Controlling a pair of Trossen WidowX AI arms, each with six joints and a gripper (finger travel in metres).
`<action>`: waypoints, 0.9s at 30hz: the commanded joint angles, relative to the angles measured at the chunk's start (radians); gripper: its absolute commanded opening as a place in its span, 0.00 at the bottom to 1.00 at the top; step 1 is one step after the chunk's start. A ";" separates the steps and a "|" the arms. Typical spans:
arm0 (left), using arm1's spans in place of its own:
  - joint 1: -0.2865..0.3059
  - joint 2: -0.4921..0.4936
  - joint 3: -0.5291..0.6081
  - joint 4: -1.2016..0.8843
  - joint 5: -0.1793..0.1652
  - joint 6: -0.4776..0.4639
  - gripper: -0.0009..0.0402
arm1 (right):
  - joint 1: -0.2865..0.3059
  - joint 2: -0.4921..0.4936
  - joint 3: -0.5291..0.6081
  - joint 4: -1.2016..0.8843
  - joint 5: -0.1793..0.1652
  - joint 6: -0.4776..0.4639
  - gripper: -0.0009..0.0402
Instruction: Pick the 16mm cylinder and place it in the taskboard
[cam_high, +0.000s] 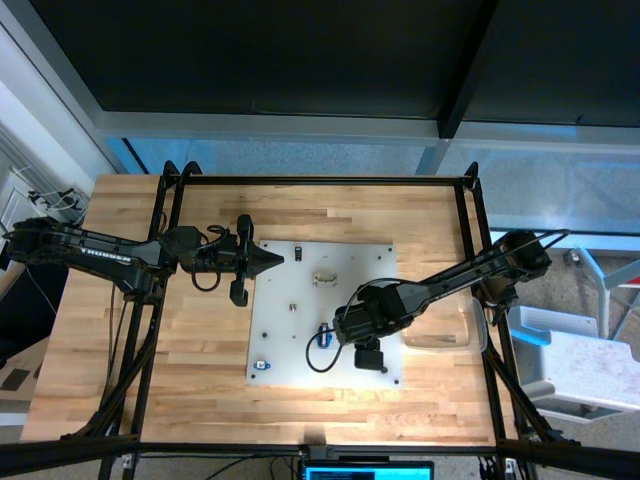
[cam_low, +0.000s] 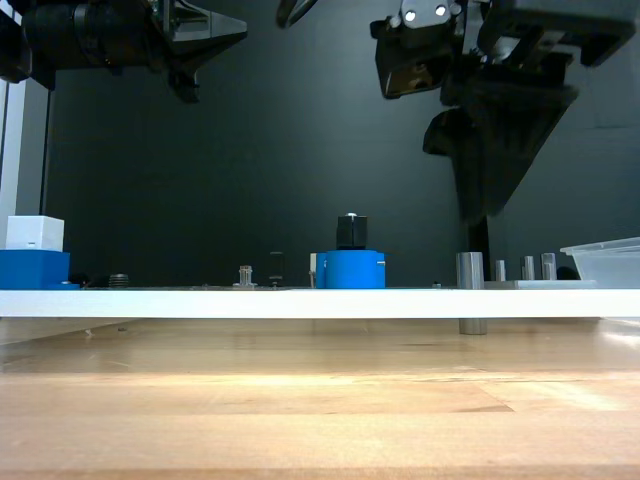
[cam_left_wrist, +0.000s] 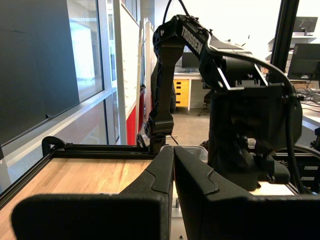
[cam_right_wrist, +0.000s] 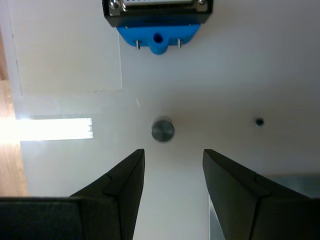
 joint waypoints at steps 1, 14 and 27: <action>0.000 0.000 0.000 0.000 0.000 0.000 0.02 | 0.000 -0.028 0.001 -0.028 0.001 -0.004 0.42; 0.000 0.000 0.000 0.000 0.000 0.000 0.02 | 0.000 -0.053 0.001 -0.035 0.000 -0.003 0.41; 0.000 0.000 0.000 0.000 0.000 0.000 0.02 | 0.000 -0.053 0.001 -0.031 0.000 -0.003 0.41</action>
